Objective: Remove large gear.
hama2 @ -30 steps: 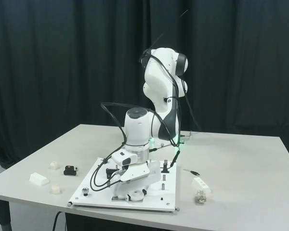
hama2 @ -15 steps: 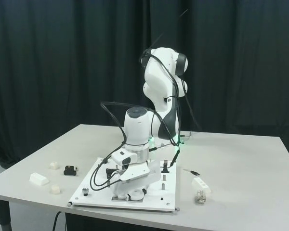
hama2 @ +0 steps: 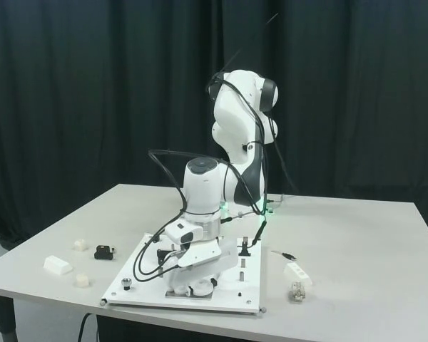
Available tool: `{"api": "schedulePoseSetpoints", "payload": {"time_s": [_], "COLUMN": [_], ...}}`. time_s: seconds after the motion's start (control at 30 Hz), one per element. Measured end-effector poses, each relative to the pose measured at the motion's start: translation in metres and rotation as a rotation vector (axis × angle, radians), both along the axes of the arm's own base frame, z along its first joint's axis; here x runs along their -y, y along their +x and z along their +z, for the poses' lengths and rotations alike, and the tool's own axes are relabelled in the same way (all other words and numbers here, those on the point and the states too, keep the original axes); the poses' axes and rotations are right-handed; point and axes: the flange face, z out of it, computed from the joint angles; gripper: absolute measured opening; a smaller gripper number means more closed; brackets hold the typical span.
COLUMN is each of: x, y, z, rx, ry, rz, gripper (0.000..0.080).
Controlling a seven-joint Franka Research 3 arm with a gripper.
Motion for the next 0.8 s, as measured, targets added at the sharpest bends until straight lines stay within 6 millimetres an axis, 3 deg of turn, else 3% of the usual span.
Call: {"api": "schedulePoseSetpoints", "payload": {"time_s": [0.8], "x": [-0.0001], "y": [0.0015], "z": [0.0043], "rx": [-0.011], "ry": [0.0], "rz": [0.0], "gripper": [0.0597]}}
